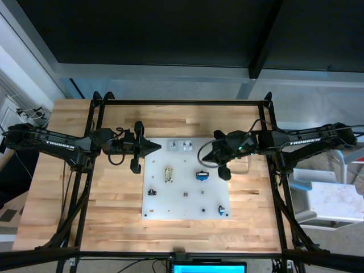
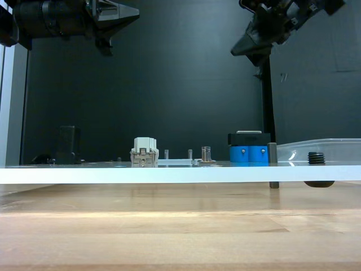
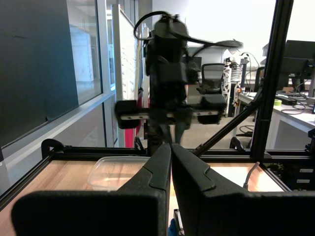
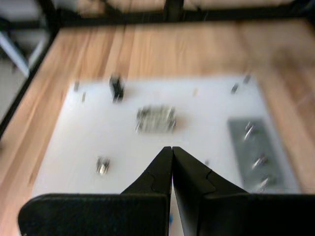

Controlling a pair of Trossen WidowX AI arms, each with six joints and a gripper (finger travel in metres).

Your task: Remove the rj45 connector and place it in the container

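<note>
at the left, the left claw [image 1: 154, 148] hangs high over the worktop [image 1: 114, 193], its tip at the left edge of the white board [image 1: 170, 199]. in its own wrist view the two fingers press together with nothing between them, so it is clenched and empty.

moving across the board we pass a pale connector [image 1: 168, 175] near the middle, then a blue block [image 1: 201, 175], and towards the near right corner a small blue socket [image 1: 222, 211]. the plug is too small for us to pick out with certainty. a pale glint on that small socket may be it, and we judge it sits somewhere on the board.

the right claw [image 1: 224, 172] is up in the air over the board's right side, near the blue block, tilted down towards the board. its fingers also meet with no gap, and we see nothing held.

furthest right, the tray [image 2: 327, 151] lies on the worktop just beside the board's right edge, beneath the right arm, and looks empty in the left wrist view.

we judge the task barely begun: the plug has yet to be gripped, pulled out, carried right and dropped in the tray.
</note>
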